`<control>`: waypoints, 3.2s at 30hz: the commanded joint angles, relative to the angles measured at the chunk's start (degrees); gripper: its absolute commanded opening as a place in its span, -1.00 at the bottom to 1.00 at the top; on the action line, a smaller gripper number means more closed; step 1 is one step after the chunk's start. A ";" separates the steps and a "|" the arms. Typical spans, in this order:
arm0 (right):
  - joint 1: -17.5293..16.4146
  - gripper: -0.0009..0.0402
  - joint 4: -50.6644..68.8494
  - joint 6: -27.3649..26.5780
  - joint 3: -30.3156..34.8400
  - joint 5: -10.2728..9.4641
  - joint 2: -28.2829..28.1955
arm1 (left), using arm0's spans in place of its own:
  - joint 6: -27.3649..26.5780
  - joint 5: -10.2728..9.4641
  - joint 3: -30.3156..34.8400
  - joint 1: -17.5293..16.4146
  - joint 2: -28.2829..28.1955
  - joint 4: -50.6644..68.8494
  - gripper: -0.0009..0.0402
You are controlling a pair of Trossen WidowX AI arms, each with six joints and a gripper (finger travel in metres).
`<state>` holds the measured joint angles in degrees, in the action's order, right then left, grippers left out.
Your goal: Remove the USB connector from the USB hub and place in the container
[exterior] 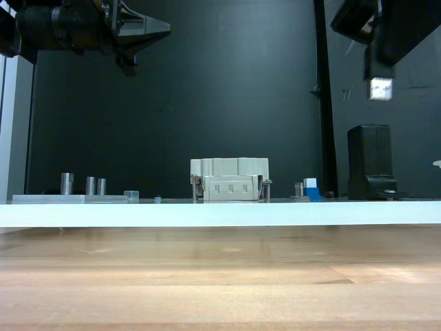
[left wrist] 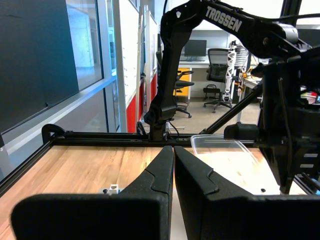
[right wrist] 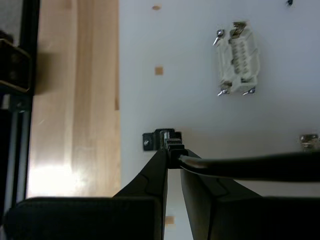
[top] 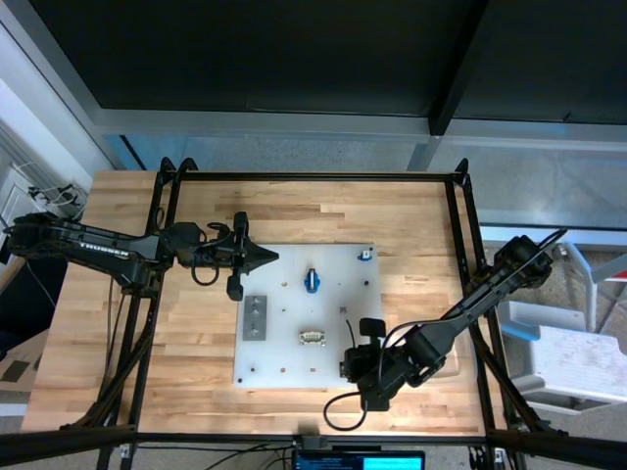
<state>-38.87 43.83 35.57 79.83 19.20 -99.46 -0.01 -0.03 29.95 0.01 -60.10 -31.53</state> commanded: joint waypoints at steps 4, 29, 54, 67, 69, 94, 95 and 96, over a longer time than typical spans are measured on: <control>-1.64 -0.96 2.89 1.84 -1.42 -0.79 3.67 | 0.02 0.00 0.00 0.00 0.00 -0.02 -0.95; -12.85 -0.96 11.04 14.91 -16.48 -0.96 22.23 | 0.02 0.00 0.00 0.00 -0.02 -0.02 -0.95; -23.17 -0.96 18.86 26.99 -23.89 -1.25 30.27 | 0.02 0.00 0.00 0.00 0.00 -0.02 -0.95; -23.41 -0.75 18.18 27.06 -23.89 -1.27 30.27 | 0.02 0.00 0.00 0.00 -0.02 -0.02 -0.95; -23.43 -0.63 18.12 27.28 -23.89 -1.27 30.27 | 0.02 0.00 0.00 0.00 0.00 -0.02 -0.95; -23.80 -0.23 18.01 28.55 -23.89 -1.25 30.25 | 0.02 0.00 0.00 0.00 -0.02 -0.02 -0.95; -23.80 -0.23 18.01 28.55 -23.89 -1.25 30.25 | 0.02 0.00 0.00 0.00 -0.02 -0.02 -0.95; -23.80 -0.23 18.01 28.55 -23.89 -1.25 30.25 | 0.02 0.00 0.00 0.00 0.00 -0.02 -0.95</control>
<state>-62.67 61.84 64.18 55.92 17.93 -69.17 -0.01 -0.05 29.95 0.01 -60.10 -31.53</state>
